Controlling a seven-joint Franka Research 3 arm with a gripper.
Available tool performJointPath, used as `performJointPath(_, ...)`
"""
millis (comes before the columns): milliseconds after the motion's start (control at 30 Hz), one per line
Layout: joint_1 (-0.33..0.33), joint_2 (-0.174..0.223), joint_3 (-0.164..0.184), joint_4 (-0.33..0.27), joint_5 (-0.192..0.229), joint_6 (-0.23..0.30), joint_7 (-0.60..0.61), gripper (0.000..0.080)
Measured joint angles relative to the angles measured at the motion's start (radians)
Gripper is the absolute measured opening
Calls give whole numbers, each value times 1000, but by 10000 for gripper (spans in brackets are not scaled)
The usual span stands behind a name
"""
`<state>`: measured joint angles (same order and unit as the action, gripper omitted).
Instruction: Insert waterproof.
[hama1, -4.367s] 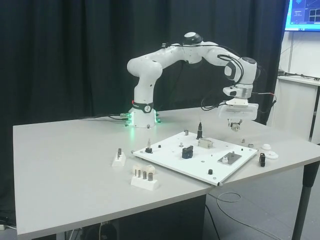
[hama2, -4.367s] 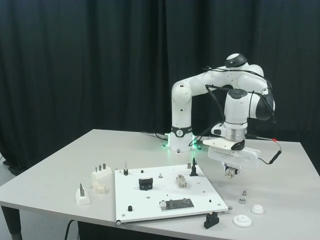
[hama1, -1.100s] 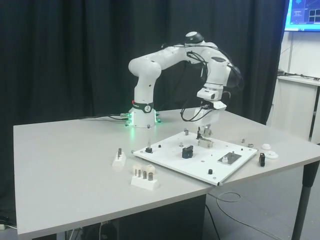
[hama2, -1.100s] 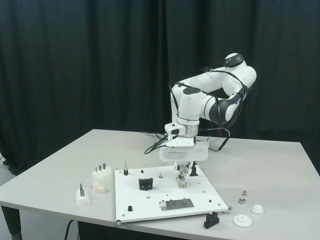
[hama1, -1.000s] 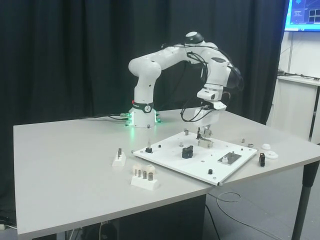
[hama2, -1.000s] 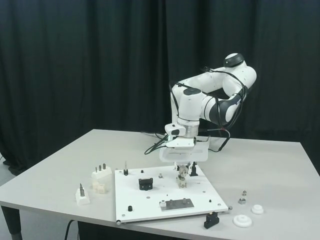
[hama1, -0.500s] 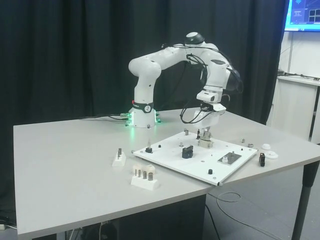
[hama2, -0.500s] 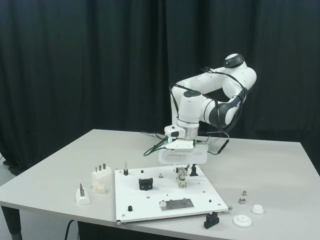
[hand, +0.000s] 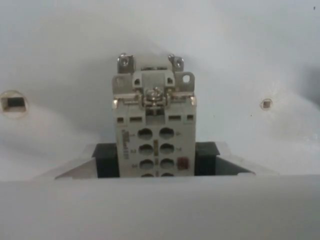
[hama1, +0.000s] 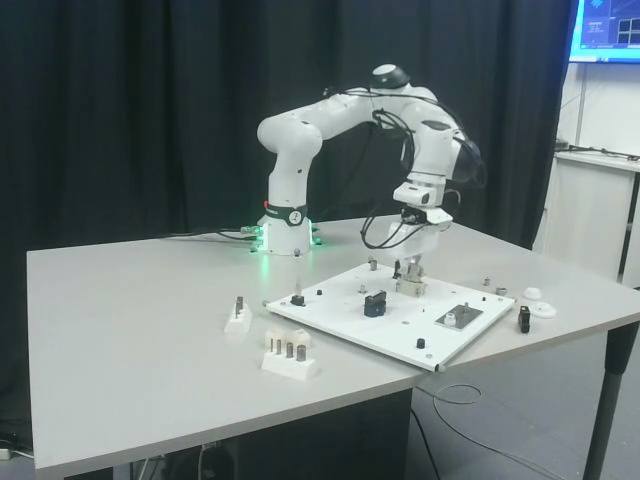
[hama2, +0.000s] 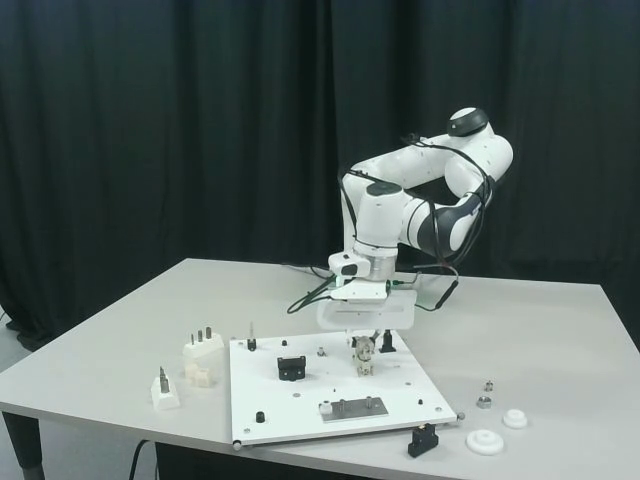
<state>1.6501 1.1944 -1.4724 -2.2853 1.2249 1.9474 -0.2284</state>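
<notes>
The waterproof connector (hand: 155, 140), a grey block with rows of round holes, sits between my gripper's (hand: 156, 160) black finger pads (hand: 106, 159), which are pressed against both its sides. Beyond it lies the metal-bracketed socket (hand: 152, 82) on the white board (hand: 240, 55), in line with the connector. In the first room view my gripper (hama1: 411, 268) hangs just over the socket (hama1: 412, 287) near the board's far edge. From the second room view, the gripper (hama2: 363, 349) is right above the socket (hama2: 364, 367).
The white board (hama1: 330, 322) carries a black block (hama1: 375, 303), a grey metal plate (hama1: 458, 318) and small pegs. White holders with pins (hama1: 290, 356) (hama1: 238, 315) stand to its left. A black clip (hama1: 524, 320) and white discs (hama1: 540, 306) lie to its right.
The arm has swung from the table at the board's right over to the socket, carrying the connector, and in the last second it has sunk slightly lower onto it.
</notes>
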Motion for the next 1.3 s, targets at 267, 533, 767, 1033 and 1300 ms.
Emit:
performJointPath(267, -9, 0, 2, 8, 0, -2, 0, 310)
performJointPath(533, -16, 0, 2, 18, -14, -13, 0, 310)
performJointPath(767, -25, 0, 2, 31, -30, -31, 2, 310)
performJointPath(1033, -35, 0, 2, 39, -38, -46, 13, 310)
performJointPath(1300, -40, 0, 1, 46, -39, -58, 31, 310)
